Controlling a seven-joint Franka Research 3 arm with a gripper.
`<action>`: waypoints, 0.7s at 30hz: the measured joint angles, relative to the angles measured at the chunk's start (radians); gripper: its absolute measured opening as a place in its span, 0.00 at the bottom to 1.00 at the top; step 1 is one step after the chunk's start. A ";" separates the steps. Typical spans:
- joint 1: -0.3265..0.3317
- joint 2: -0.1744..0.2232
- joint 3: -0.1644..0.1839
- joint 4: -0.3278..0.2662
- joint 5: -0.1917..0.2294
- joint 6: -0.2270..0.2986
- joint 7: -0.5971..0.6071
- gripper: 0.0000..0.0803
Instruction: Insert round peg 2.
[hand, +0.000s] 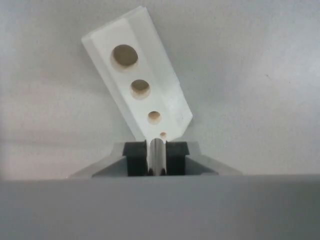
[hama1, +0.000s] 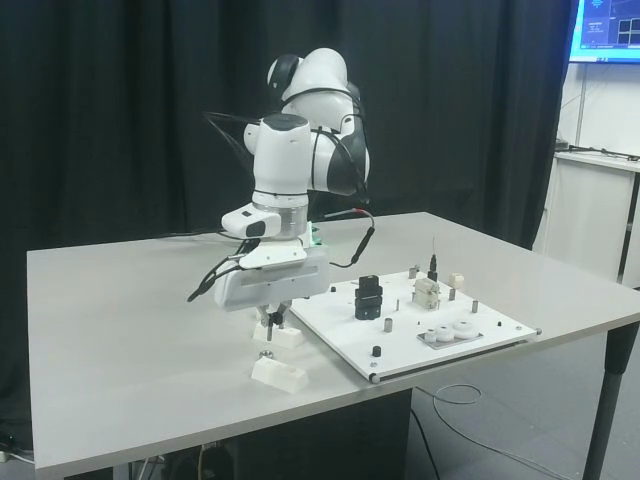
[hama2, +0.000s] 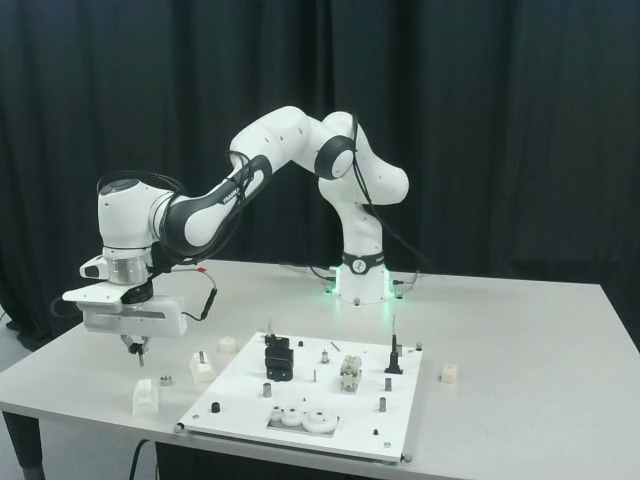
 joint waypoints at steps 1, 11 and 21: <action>0.000 0.000 0.000 0.000 0.000 0.000 0.000 0.09; 0.000 0.000 0.003 0.000 0.000 0.000 0.001 0.09; 0.000 0.000 0.006 0.000 0.000 0.000 0.016 0.09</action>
